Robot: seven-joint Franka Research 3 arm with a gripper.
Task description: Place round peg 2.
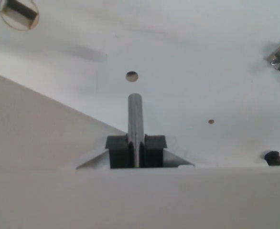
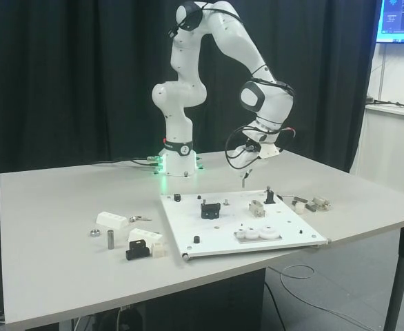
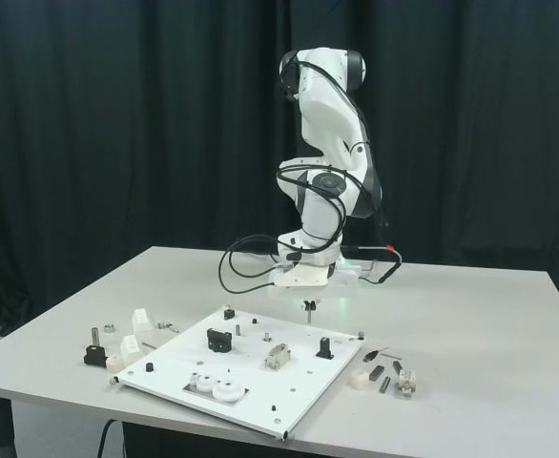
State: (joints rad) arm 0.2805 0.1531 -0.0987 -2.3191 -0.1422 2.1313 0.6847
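Item: round peg 2 [image 1: 135, 117], grey, clamped upright in your hand [image 1: 135, 151], above the white board [image 2: 285, 227] on the desk [image 2: 50, 207]. Step in hand: transport, judged near its end. Next: you centre the peg over the small round hole [image 1: 131, 76], then lower straight.

Grey table [image 2: 50, 227] bearing the arm's base [image 2: 178, 164] at its rear. A white board [image 2: 219, 231] lies flat near the front edge. To one side of the board lie white blocks [image 2: 111, 219], a black clamp piece [image 2: 138, 249], a small upright cylinder [image 2: 109, 239] and a nut [image 2: 92, 232]. To the other side lie small loose parts [image 3: 386, 374].
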